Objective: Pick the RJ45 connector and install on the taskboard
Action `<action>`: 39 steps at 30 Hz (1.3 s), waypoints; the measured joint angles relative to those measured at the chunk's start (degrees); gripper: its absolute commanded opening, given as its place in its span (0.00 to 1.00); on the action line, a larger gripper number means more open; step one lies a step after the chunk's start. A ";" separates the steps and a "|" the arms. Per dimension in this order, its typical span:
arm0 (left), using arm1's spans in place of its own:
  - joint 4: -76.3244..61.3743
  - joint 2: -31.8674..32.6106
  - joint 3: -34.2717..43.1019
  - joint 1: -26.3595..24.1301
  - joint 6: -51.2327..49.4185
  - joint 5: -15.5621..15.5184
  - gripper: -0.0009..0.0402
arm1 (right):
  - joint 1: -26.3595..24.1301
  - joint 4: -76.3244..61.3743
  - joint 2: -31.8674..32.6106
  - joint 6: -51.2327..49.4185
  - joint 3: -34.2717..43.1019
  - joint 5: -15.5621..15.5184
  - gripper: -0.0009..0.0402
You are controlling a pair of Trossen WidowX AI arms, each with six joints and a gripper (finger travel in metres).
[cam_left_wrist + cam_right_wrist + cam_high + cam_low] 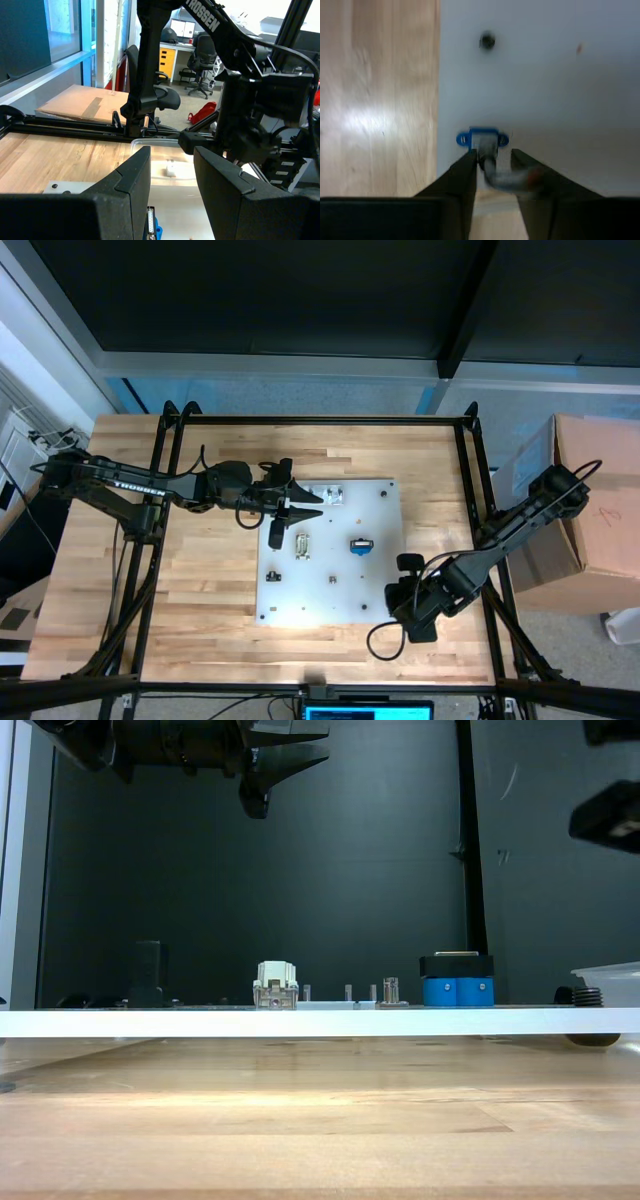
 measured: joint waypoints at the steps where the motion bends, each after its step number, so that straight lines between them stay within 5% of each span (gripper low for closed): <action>1: 0.00 0.00 0.00 0.00 0.00 0.00 0.30 | -0.02 0.00 -0.22 0.09 0.02 0.07 0.38; 14: -0.02 0.00 0.00 0.00 0.00 0.00 0.30 | -0.20 -4.37 -8.22 3.06 0.28 0.70 0.59; 27: -0.02 0.00 0.00 0.00 0.00 0.00 0.30 | -0.09 -5.90 -9.73 3.21 0.35 0.90 0.52; 32: -0.02 0.00 0.00 0.00 0.00 0.00 0.30 | -0.94 -5.90 -13.77 1.84 0.37 5.35 0.46; 39: -0.02 0.00 0.00 0.00 0.00 0.00 0.30 | -6.01 -4.35 -20.92 -3.56 0.39 7.76 0.36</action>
